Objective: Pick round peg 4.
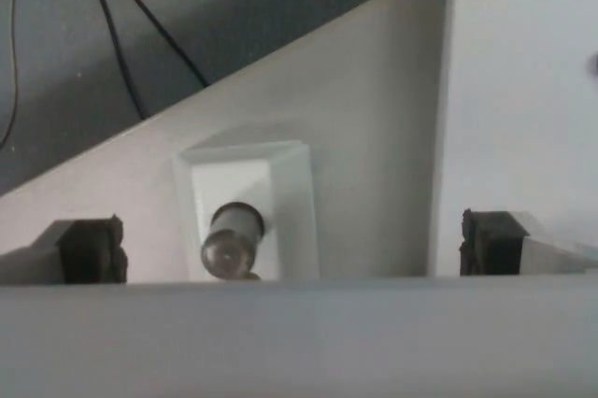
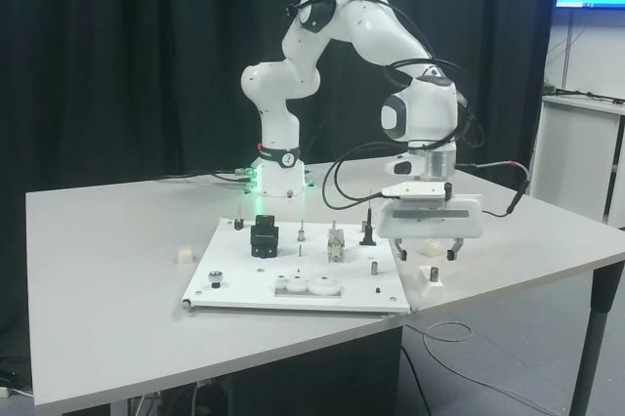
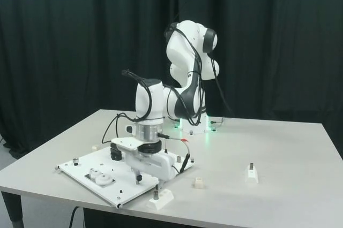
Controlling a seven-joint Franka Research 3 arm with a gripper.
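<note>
The round peg (image 1: 232,241) is a short grey cylinder standing upright in a small white holder block (image 1: 250,206) on the grey table, close to the table's front edge. In the room views the peg (image 2: 433,270) (image 3: 156,189) sits just off the corner of the white board. My gripper (image 1: 290,248) hangs directly above it, open, with black pads (image 1: 89,250) far apart on either side. The gripper (image 2: 428,252) (image 3: 155,177) is a little above the peg top and not touching it.
The white assembly board (image 2: 293,279) with gears, pegs and a black block lies beside the holder. A second peg holder (image 3: 251,173) and a small white cube (image 3: 199,183) stand further along the table. Another cube (image 2: 184,255) sits beyond the board. Black cables (image 1: 140,15) hang below the table edge.
</note>
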